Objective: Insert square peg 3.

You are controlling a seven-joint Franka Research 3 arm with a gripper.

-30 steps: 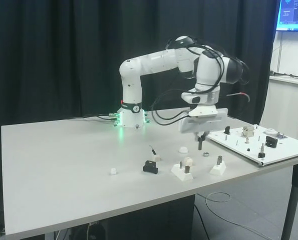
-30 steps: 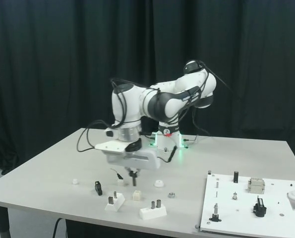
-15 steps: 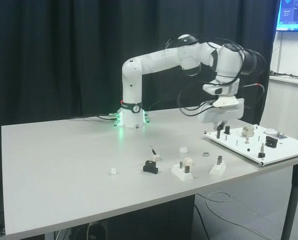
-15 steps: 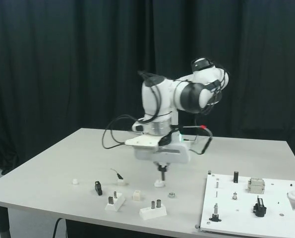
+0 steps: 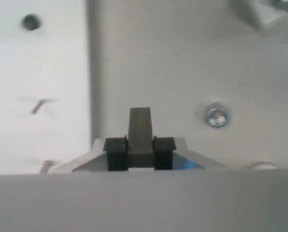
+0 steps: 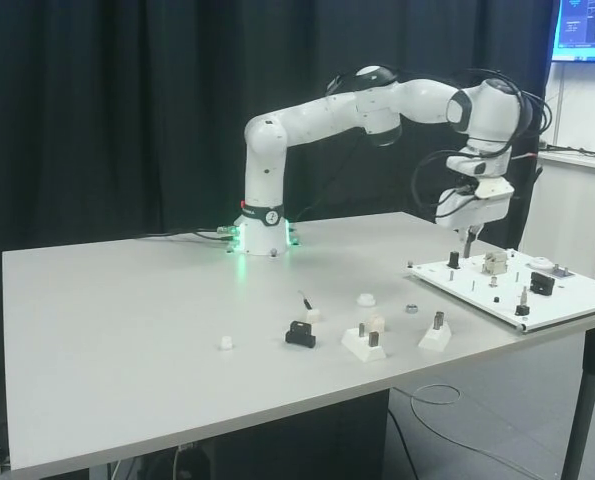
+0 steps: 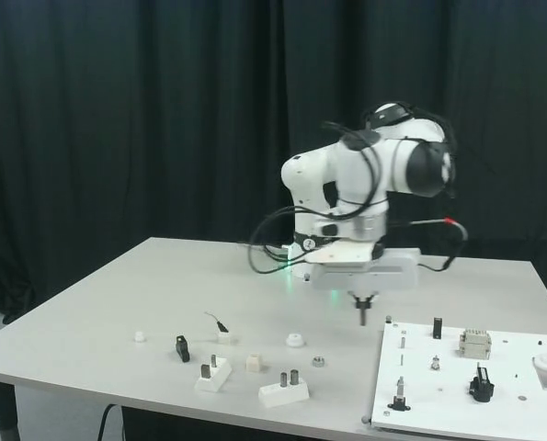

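In the wrist view my gripper (image 5: 139, 147) is shut on a grey square peg (image 5: 140, 129), which stands out between the two black fingertips (image 5: 115, 152). The peg hangs in the air over the near edge of the white board (image 5: 37, 96), with grey table beside it. The first room view has the gripper (image 6: 470, 235) above the board's (image 6: 567, 305) corner nearest the arm's base. From the second room view the gripper (image 7: 361, 308) and peg (image 7: 362, 317) hang just off the board's (image 7: 457, 404) left edge.
A nut (image 5: 216, 117) lies on the table close to the board. Two white stands with pegs (image 6: 363, 340) (image 6: 436, 333), a black part (image 6: 299, 333) and a white cap (image 6: 365, 298) sit mid-table. A black upright piece (image 7: 437, 328) and a connector (image 7: 474, 342) stand on the board.
The arm has swung away from the loose parts in mid-table to the board's edge, carrying the peg in the shut gripper.
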